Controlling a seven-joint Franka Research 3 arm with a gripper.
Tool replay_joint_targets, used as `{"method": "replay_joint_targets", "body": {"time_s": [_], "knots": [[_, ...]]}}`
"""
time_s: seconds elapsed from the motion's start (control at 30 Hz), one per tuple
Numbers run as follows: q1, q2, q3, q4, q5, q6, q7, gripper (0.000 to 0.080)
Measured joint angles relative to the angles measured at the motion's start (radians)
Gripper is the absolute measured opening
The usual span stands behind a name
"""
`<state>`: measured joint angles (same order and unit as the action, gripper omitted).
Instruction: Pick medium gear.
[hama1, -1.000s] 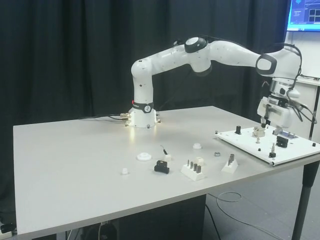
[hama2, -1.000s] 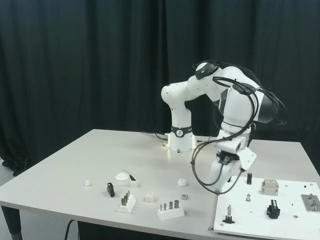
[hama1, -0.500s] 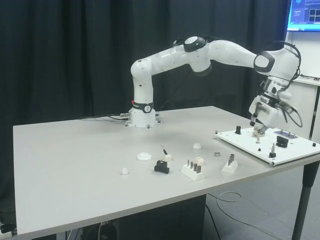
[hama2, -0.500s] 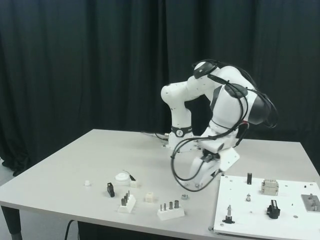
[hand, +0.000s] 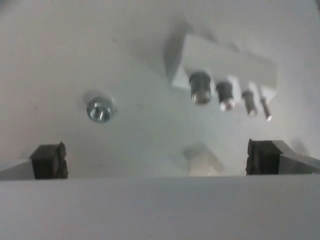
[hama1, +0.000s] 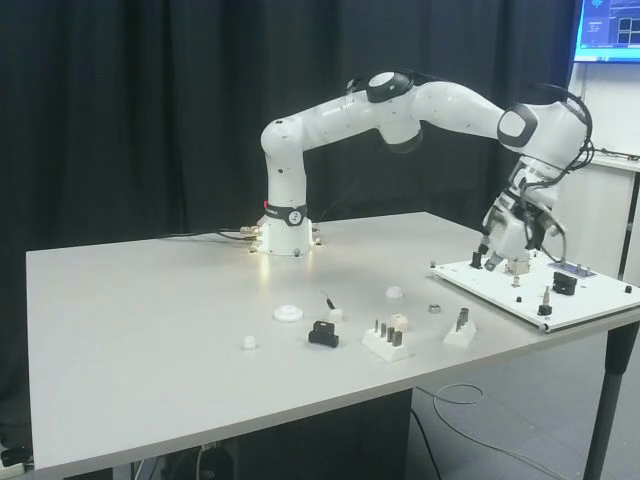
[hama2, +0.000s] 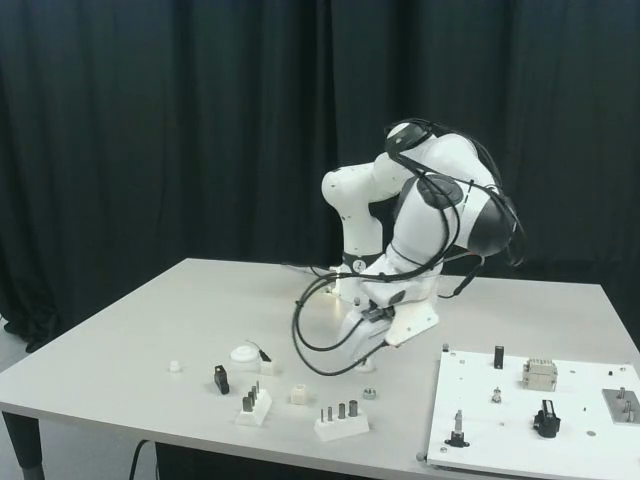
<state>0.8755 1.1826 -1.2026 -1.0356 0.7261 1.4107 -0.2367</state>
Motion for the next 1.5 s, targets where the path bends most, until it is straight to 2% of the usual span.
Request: {"method": "replay_joint_targets", "body": {"time_s": [0.2, 0.4, 0.7, 0.8, 1.13, 1.5], "knots": [[0.018, 0.007, -0.029, -0.058, 0.004, -0.021, 0.002, 0.08], [0.056, 0.015, -0.067, -0.14, 0.02, -0.021, -0.002, 0.08], [0.141, 0.066, -0.167, -0.286, 0.098, -0.005, -0.062, 0.08], [0.17, 0.08, -0.189, -0.34, 0.113, 0.013, -0.069, 0.08], [0.248, 0.081, -0.202, -0.496, 0.123, 0.097, -0.077, 0.08], [0.314, 0.081, -0.212, -0.635, 0.145, 0.146, -0.073, 0.08]]}}
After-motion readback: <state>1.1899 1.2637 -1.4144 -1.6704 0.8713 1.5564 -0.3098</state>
